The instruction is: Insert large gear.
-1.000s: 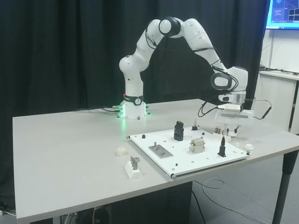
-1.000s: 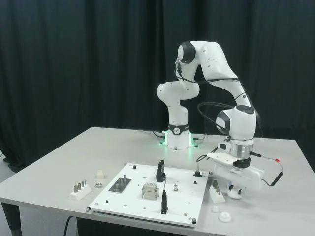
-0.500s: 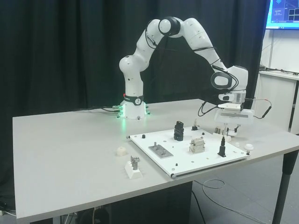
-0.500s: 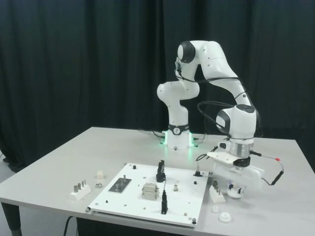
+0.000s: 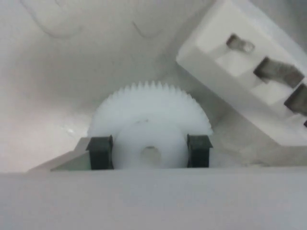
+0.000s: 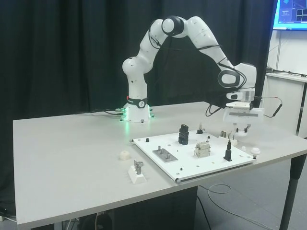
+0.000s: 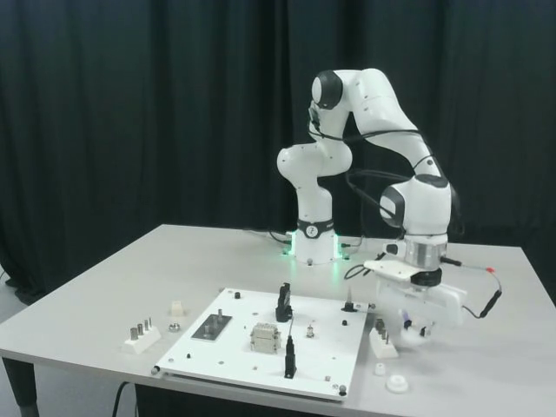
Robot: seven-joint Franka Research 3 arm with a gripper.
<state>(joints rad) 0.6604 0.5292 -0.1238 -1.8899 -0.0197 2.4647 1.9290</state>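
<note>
**Big Gear Held Between Two Fingers**

The large gear [image 5: 149, 127] sat right between the two black fingers [image 5: 100, 152] of the gripper [image 5: 149, 152]. One finger pressed on each side of its round middle part, so the gripper was squeezing it tight. The gear was white, round and flat, with many tiny teeth all around its edge and one small hole in the middle. It was up in the air, past the edge of the white board [image 6: 192, 155]. Near it stood a white block [image 5: 244, 72] with grey metal pegs; three of them showed. The grey table [image 6: 72, 143] was smooth.
</note>
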